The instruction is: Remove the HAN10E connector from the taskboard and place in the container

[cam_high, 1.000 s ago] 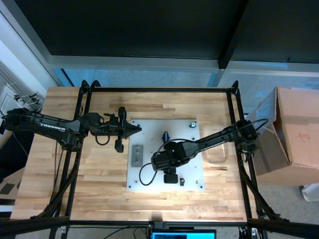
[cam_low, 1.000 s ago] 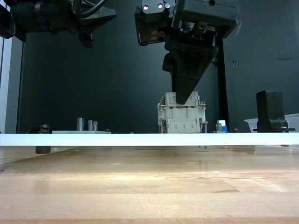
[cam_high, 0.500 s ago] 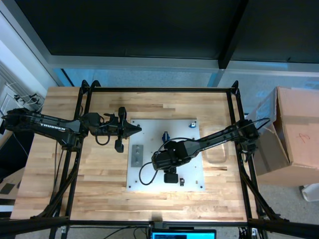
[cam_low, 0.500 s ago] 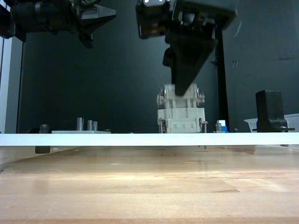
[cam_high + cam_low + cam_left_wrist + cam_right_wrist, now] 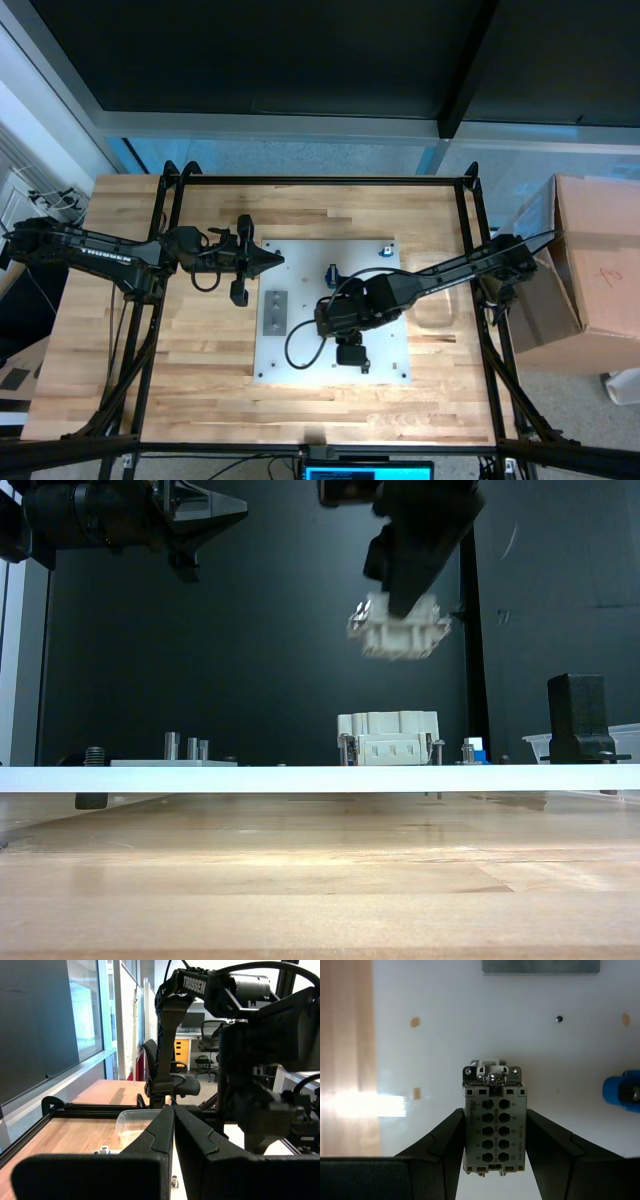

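The wooden table (image 5: 120, 370) carries the white taskboard (image 5: 270, 368). Just beside the board's right edge sits the clear container (image 5: 437, 303), with the table's wood showing through it.

The left gripper (image 5: 173, 1122) hangs above the board's left edge, its fingers pressed together on nothing. The right gripper (image 5: 403, 608) is over the middle of the board, clamped on the HAN10E connector (image 5: 400, 635). The connector is held in the air, slightly tilted, clear of its housing (image 5: 388, 738) and well apart from the container.

A second ago the connector sat in that housing. It has since risen with the right gripper; the left gripper has stayed put.
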